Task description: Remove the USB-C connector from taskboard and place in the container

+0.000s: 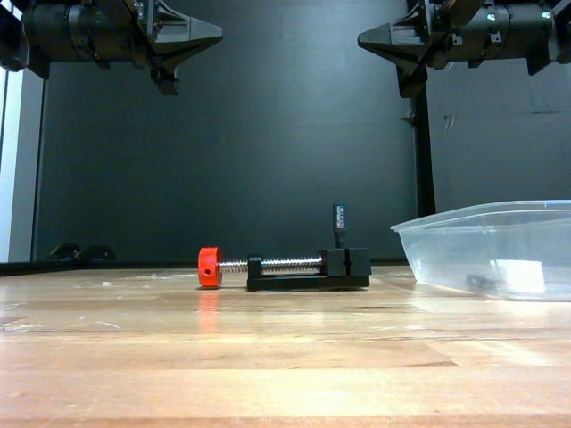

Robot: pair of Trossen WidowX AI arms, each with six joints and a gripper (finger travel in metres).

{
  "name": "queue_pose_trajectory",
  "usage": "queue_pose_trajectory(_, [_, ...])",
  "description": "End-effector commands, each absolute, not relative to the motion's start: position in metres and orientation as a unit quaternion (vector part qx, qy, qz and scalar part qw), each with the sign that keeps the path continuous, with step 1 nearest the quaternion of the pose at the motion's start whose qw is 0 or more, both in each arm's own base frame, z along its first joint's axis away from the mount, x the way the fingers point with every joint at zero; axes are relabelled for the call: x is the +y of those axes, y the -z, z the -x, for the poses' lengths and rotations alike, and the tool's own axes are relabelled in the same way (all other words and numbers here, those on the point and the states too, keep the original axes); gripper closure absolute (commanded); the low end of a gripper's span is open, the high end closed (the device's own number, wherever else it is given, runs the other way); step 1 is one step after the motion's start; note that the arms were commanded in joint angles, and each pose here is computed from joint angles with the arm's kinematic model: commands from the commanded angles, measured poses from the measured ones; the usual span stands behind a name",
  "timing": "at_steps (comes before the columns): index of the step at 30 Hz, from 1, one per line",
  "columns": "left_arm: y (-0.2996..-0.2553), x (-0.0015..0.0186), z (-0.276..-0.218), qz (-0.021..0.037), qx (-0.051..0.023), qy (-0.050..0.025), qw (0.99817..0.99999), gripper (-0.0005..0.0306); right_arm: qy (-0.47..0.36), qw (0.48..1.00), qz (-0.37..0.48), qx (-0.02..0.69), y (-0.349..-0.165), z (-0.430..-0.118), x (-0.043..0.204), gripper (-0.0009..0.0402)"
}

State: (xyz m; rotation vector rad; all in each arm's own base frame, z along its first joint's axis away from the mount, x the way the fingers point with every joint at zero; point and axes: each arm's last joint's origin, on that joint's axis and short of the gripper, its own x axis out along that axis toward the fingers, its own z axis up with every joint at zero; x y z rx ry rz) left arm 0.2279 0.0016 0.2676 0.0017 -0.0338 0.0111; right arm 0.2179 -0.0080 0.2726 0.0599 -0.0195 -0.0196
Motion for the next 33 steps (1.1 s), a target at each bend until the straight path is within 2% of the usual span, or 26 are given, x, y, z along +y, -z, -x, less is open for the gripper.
queue_pose_trajectory(1, [-0.2676,0.0016,-0.228,-0.0011,-0.0169,-0.0055,0.99984,0.03,0.01,0.999,-0.03,-0.01,-0.2729,-0.2181,-0.008,0.0393])
queue_pose_trajectory(33, [-0.2676,0.0016,-0.228,-0.0011,-0.0169,-0.0054,0.99984,0.03,0.01,0.999,-0.03,-0.005,-0.272,-0.2181,-0.008,0.0393])
